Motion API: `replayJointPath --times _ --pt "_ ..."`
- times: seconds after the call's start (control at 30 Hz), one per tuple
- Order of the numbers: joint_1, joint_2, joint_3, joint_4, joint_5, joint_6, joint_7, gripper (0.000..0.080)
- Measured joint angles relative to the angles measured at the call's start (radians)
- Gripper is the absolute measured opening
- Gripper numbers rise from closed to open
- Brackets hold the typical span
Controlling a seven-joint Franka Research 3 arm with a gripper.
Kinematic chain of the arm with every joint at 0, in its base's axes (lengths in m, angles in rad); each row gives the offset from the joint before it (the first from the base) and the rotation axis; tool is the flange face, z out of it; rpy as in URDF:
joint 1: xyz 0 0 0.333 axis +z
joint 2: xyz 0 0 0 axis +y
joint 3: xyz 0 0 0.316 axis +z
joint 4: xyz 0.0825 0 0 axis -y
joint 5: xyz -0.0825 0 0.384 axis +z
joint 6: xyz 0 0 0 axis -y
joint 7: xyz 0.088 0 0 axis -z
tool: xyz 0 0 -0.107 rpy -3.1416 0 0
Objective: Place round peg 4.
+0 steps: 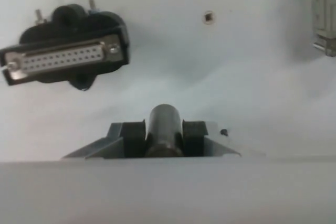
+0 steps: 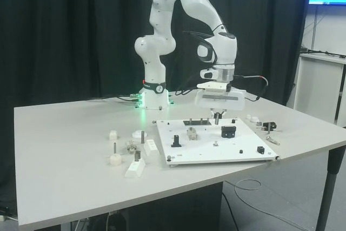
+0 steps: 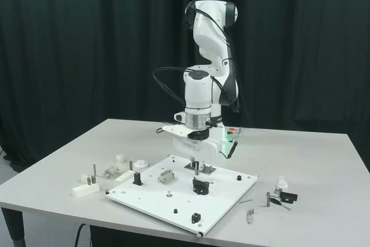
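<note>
Peg (image 1: pixel 164 129) sits clamped upright in the jaws, hanging over the board's (image 2: pixel 216 152) far edge, near a black connector (image 1: pixel 65 51). Looks like stiff, slick, smallish metal, so grip its upper shank squarely.

Two opposite room views, one wrist close-up

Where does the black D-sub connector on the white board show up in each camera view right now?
Wrist view: black connector, beyond the peg held in the pincer.
First room view: black connector, on the white board, just below the pincer.
Second room view: black connector, in front of the pincer.
Shared landmark: the peg-holding pincer.
</note>
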Motion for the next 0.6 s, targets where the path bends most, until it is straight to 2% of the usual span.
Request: replayJointPath --times 0.6 --pt "-0.005 -0.009 -0.034 0.02 -0.012 -0.098 0.014 0.0145"
